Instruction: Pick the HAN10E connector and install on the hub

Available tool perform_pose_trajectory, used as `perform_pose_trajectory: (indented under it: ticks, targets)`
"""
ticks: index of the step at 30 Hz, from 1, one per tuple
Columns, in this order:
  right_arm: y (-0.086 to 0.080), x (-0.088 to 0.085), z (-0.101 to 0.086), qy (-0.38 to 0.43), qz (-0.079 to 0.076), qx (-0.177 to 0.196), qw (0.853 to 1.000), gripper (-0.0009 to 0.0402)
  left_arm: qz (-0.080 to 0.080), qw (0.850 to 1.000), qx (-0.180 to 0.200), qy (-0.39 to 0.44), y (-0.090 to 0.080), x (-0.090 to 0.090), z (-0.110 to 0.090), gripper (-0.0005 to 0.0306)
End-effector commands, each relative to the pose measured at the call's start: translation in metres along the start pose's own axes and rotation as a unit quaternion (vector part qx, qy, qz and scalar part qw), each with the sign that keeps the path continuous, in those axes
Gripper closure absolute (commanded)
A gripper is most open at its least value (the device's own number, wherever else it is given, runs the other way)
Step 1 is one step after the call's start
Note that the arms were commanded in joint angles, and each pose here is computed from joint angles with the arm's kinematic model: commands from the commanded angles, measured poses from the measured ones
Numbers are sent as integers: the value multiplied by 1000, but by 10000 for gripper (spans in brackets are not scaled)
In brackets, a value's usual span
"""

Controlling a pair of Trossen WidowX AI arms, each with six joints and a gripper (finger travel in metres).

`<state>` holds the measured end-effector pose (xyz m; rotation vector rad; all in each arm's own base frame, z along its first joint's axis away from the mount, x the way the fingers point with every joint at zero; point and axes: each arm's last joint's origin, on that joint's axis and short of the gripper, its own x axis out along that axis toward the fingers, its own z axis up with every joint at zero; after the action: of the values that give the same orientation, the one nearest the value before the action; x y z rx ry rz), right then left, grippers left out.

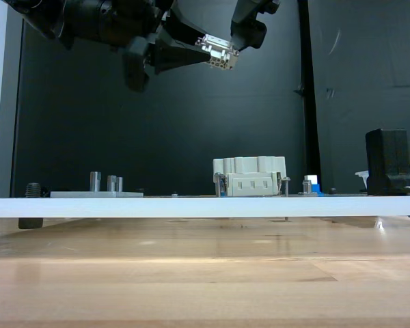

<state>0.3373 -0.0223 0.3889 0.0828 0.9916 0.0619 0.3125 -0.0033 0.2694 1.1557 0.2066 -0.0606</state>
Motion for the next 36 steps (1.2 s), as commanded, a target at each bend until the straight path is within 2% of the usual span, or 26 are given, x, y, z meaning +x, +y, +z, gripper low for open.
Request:
perform_pose_trajectory:
  ticks: [1, 4, 6, 10, 17, 23, 33, 36]
  targets:
    - [-3, -6, 1, -1, -2, -13, 1000, 75, 0, 999, 38, 0, 0, 0, 0, 178]
    - [-3, -7, 2, 3, 0, -28, 1000, 75, 0, 998, 64, 0, 0, 0, 0, 178]
    - [-2, -7, 4, 5, 15, -28, 999, 75, 1, 997, 75, -1, 0, 0, 0, 178]
    - [-4, 3, 14, 22, 12, -38, 999, 75, 7, 997, 75, -2, 2, 0, 1, 178]
    - [-6, 21, 28, 41, 15, -61, 997, 75, 24, 997, 73, -8, 5, 0, 2, 178]
    - [-8, 34, 28, 59, 32, -72, 995, 77, 24, 997, 74, -8, 5, 0, 2, 178]
    - [-8, 35, 28, 60, 34, -82, 994, 154, 24, 997, 78, -5, 4, 0, 2, 178]
    - [-7, 35, 28, 58, 50, -81, 994, 177, 24, 996, 82, -4, 5, 0, 2, 178]
